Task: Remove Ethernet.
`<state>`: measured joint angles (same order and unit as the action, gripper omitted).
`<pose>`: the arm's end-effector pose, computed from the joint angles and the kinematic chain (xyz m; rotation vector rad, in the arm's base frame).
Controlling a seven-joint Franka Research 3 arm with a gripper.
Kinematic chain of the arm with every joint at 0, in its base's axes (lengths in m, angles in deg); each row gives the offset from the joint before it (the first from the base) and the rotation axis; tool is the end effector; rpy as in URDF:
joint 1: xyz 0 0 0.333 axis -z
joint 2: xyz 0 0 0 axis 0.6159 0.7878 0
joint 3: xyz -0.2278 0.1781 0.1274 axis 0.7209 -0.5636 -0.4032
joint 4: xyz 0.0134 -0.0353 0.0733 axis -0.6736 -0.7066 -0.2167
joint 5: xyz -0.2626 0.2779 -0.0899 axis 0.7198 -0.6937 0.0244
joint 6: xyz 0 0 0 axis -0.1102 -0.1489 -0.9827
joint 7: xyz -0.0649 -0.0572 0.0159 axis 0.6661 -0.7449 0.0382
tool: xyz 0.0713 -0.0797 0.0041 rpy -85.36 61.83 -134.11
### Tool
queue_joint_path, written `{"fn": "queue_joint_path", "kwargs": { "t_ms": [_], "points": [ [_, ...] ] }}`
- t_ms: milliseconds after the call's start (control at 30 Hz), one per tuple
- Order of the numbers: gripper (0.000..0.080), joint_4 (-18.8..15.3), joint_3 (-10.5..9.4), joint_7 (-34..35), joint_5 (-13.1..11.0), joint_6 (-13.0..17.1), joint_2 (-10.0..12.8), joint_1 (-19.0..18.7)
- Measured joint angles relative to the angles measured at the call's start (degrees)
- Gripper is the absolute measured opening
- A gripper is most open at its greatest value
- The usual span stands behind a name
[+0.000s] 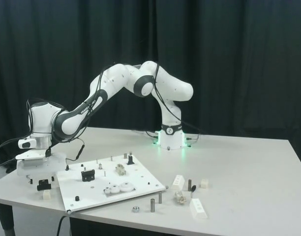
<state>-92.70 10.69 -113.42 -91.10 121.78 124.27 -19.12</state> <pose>0.6354 -0.4391 0.2113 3.0701 -0.1087 0.1207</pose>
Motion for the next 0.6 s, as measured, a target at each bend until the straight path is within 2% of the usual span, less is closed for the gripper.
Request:
{"fn": "queue_joint_path", "kwargs": {
  "t_ms": [167, 233, 600],
  "points": [
    [0.0766, 0.90, 0.13, 0.00, 0.00, -1.28, 0.00, 0.20],
    [0.0797, 1.38, 0.21, 0.00, 0.00, -2.09, 0.00, 0.28],
    [0.0799, 3.67, 1.09, 0.00, 0.00, -5.59, 0.00, 0.33]
  ]
}}
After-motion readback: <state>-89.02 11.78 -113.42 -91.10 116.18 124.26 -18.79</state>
